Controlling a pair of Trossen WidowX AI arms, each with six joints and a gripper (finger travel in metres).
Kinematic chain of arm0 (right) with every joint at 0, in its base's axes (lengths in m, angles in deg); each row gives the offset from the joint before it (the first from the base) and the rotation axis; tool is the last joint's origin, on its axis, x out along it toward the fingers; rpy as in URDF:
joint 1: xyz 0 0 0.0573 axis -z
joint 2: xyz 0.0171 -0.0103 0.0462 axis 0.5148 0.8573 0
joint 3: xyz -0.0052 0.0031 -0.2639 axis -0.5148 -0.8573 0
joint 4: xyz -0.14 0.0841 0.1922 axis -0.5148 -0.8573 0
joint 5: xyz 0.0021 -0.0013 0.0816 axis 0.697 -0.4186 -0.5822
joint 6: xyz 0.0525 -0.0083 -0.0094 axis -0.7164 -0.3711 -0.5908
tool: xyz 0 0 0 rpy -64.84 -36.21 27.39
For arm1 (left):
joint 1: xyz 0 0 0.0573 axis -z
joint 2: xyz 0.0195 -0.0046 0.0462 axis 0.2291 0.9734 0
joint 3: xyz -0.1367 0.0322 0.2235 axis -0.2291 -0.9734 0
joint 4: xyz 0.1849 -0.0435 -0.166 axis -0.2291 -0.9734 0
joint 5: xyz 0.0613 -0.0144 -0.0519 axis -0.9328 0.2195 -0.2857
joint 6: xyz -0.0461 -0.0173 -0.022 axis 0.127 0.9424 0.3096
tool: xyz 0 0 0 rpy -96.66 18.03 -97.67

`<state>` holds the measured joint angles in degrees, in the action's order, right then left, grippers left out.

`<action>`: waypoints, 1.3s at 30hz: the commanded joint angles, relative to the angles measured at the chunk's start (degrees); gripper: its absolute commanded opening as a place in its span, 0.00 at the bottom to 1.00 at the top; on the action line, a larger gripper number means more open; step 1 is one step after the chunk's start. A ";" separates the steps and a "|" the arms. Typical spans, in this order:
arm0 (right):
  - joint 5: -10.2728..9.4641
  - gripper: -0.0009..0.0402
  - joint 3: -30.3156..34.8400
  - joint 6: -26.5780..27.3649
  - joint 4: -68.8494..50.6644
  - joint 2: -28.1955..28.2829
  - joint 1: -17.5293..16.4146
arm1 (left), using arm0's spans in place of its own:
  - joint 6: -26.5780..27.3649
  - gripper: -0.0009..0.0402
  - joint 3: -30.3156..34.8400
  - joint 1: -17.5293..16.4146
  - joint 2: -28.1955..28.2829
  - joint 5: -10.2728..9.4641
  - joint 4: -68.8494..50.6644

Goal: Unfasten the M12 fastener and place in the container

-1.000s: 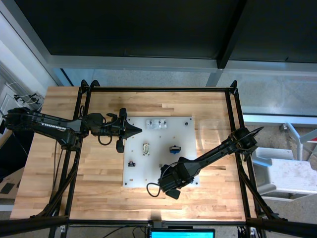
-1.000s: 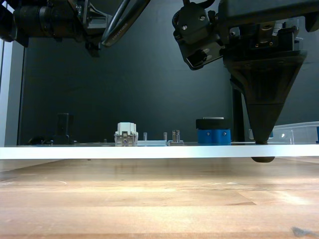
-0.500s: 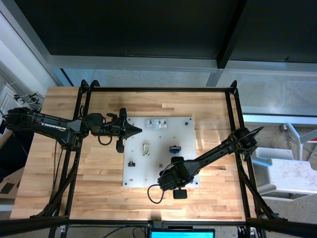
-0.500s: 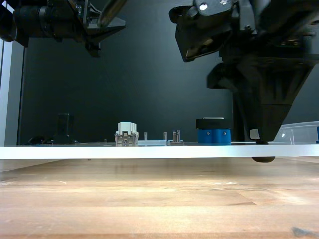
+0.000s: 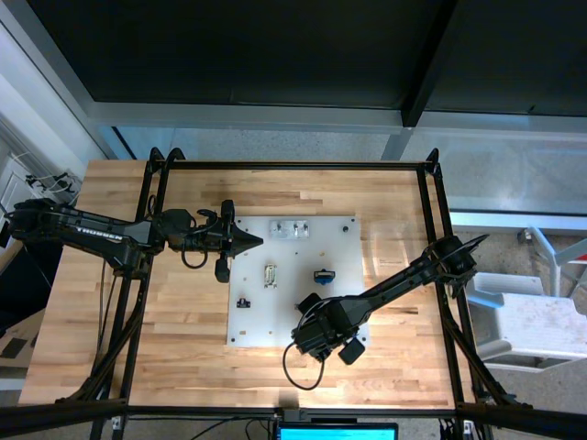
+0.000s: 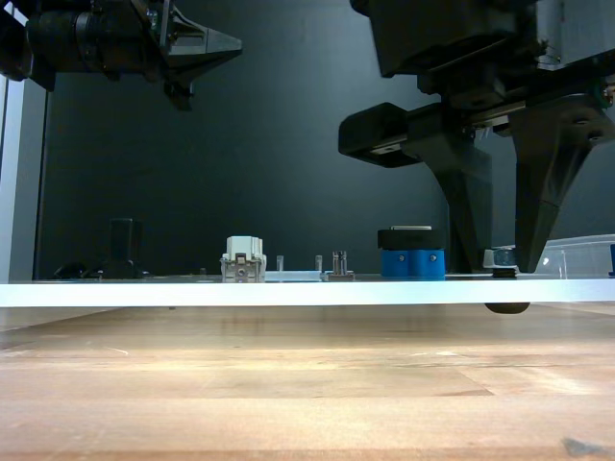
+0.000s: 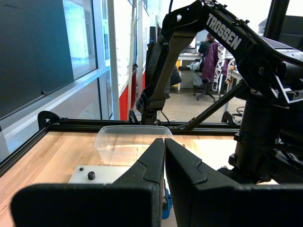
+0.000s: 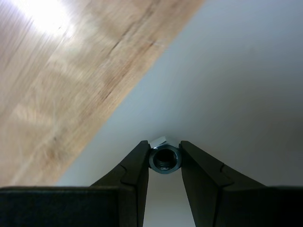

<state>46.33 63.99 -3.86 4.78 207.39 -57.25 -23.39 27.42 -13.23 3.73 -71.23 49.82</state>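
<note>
Wooden tabletop (image 5: 183, 357) with white board (image 5: 275, 316). Right hand (image 6: 502, 265) pinches the nut (image 8: 164, 159) at the board's near right edge, to unscrew it; container (image 7: 132, 128) waits beyond. Left hand (image 5: 254, 241), pressed together, parked far left.

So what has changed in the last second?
The right gripper, shut on the M12 nut at the board's near right edge, has turned about its axis; whether the nut has left its stud I cannot tell. The left gripper, shut above the board's left edge, and the container stayed put.
</note>
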 commanded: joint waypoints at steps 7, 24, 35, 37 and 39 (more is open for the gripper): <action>-0.04 0.07 0.20 12.61 0.31 -0.22 -0.13 | 0.00 0.02 0.00 -0.02 0.02 0.02 0.00; -0.02 0.07 0.42 14.19 -0.70 -3.91 -0.35 | 0.00 0.02 0.00 -0.02 0.02 0.02 0.02; 0.02 0.07 -0.22 -8.22 -2.82 -10.64 5.77 | 0.00 0.02 0.00 -0.02 0.02 0.02 0.00; 0.20 0.07 -0.87 -8.79 -3.17 -12.02 7.15 | 0.00 0.02 0.00 0.00 0.02 0.02 0.00; 1.09 0.07 -1.53 -8.85 -4.09 -13.29 8.26 | 0.00 0.02 0.00 0.00 0.02 0.02 0.00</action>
<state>46.88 62.94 -12.60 1.37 194.69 -49.60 -23.39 27.40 -13.23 3.73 -71.23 49.82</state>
